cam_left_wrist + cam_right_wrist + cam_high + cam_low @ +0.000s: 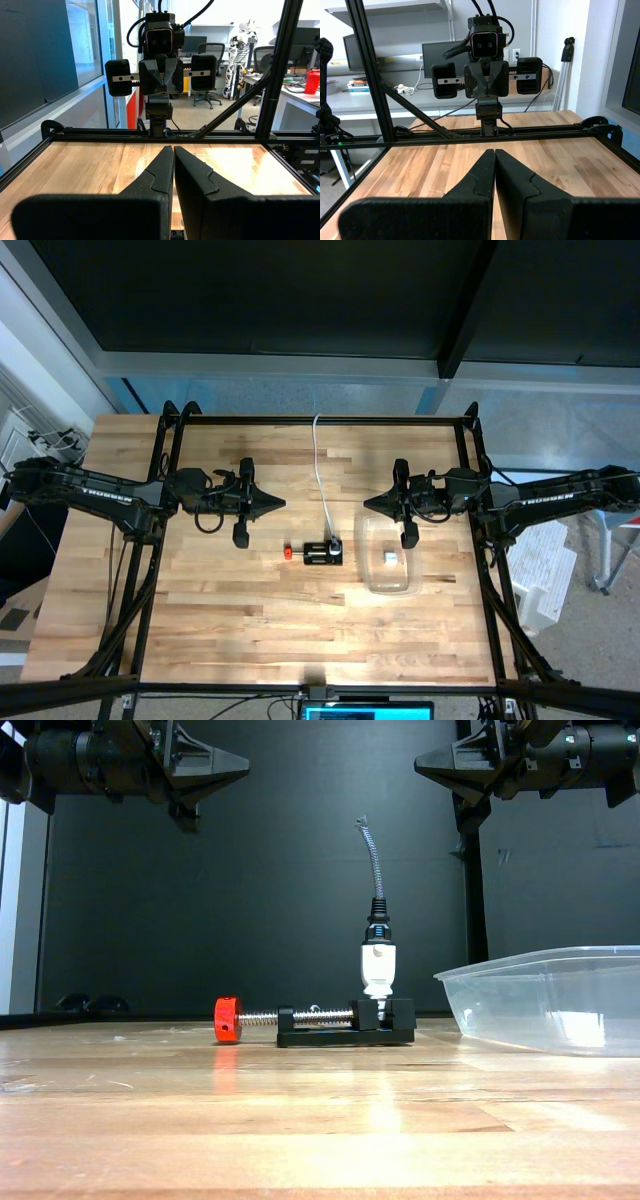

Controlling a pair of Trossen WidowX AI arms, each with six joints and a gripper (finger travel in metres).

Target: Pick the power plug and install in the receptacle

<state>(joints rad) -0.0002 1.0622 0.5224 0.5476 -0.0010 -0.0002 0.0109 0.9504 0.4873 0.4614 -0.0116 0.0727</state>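
The receptacle (335, 546) is a small white socket (378, 965) standing upright in a black clamp fixture (345, 1022) with a red knob (227, 1019), at the table's middle. A thin white cable (322, 475) runs from it to the far edge. I cannot make out the power plug in any view. My left gripper (282, 504) hovers high above the table, left of the fixture, shut and holding nothing (173, 150). Facing it from the right at the same height, my right gripper (366, 505) is also shut and holds nothing (495, 152).
A clear plastic tray (372, 575) lies just right of the fixture, under the right gripper, with a small white cube (391, 557) inside. A black metal frame (320, 420) borders the wooden table on all sides.
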